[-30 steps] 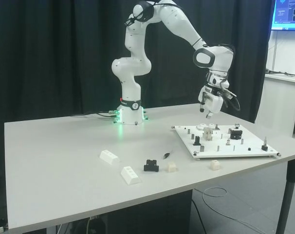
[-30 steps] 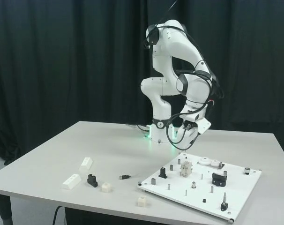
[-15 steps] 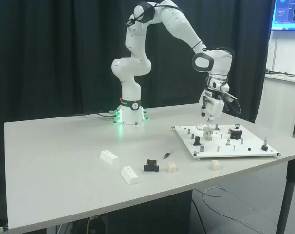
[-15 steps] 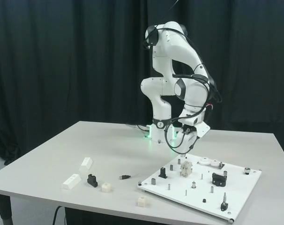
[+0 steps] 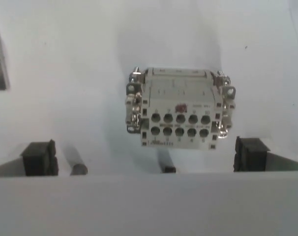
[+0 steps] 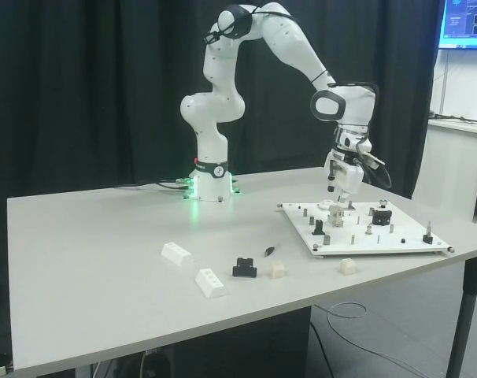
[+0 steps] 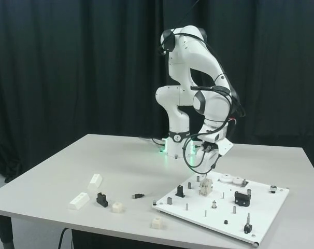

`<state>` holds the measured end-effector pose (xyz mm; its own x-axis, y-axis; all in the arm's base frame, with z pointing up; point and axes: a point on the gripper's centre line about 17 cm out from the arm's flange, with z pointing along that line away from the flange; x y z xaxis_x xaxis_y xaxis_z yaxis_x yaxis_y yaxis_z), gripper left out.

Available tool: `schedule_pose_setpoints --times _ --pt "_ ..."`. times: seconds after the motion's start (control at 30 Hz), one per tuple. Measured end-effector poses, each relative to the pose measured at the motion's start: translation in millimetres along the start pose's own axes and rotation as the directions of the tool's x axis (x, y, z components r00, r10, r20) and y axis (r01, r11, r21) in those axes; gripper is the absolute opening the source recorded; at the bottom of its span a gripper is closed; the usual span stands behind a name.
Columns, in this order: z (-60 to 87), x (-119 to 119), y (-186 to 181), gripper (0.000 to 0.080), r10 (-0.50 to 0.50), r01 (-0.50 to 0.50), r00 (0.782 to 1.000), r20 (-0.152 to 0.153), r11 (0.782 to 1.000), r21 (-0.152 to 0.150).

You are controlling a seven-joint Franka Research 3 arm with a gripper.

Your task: Remove waterproof.

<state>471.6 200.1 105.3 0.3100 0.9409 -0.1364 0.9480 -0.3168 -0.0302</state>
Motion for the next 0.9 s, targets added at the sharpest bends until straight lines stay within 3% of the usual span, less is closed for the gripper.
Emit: schedule_pose_setpoints --times 0.9 --pt "11.7 1 6 0.08 0.01 -0.011 1.0 -0.025 0.999 -0.031"
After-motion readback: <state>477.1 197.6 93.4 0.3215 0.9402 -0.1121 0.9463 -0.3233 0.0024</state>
